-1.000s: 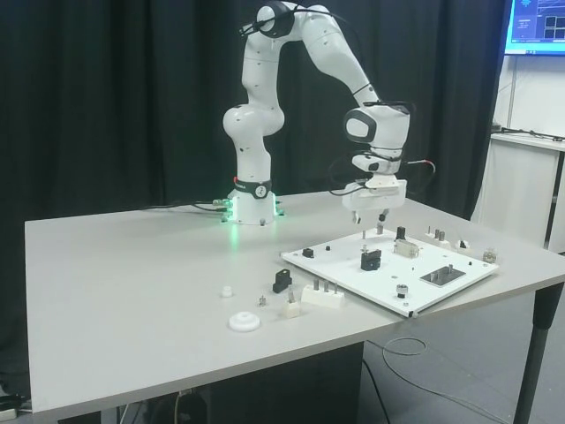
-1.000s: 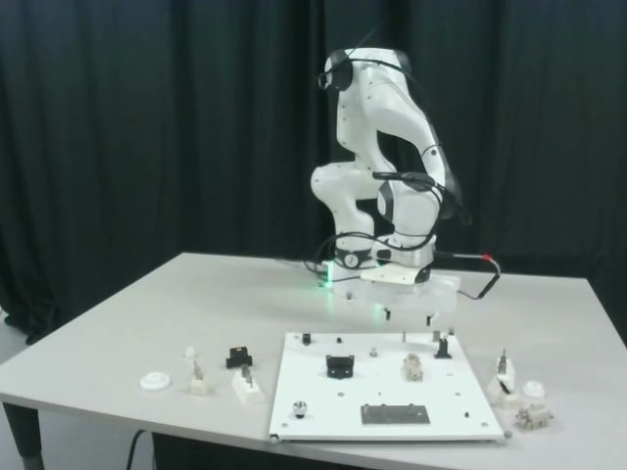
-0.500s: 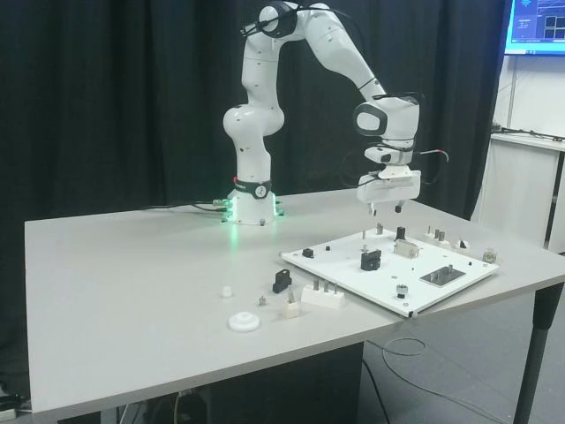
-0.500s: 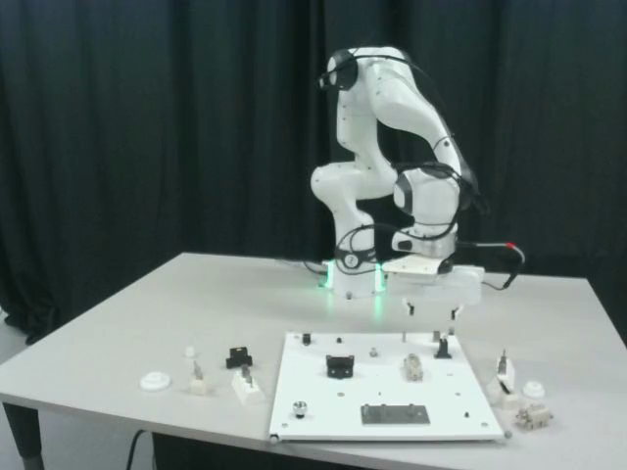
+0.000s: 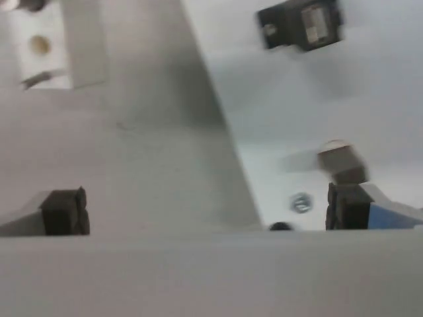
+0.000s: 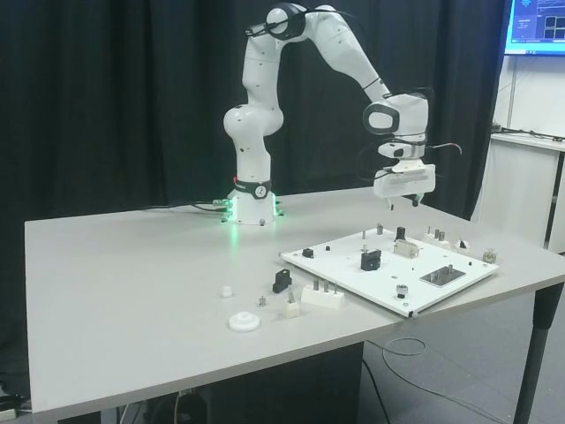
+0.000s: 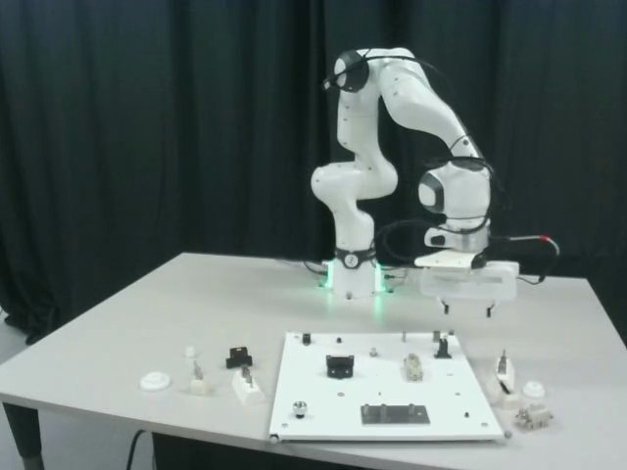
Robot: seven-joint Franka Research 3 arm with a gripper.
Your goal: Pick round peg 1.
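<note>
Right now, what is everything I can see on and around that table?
Table: one, grey, in front of a black curtain.
Board: one, white, flat on the table's front right part, with small black and grey fittings on it.
Black block: one, on the board.
Grey plate: one, near the board's front edge.
Round disc: one, white, on the table left of the board.
Small loose parts: several, white and black, between disc and board.
Arm: one, white, bolted at the table's back, green lights at its base.
End effector: one, open, above the board's back right corner, holding nothing.
</note>
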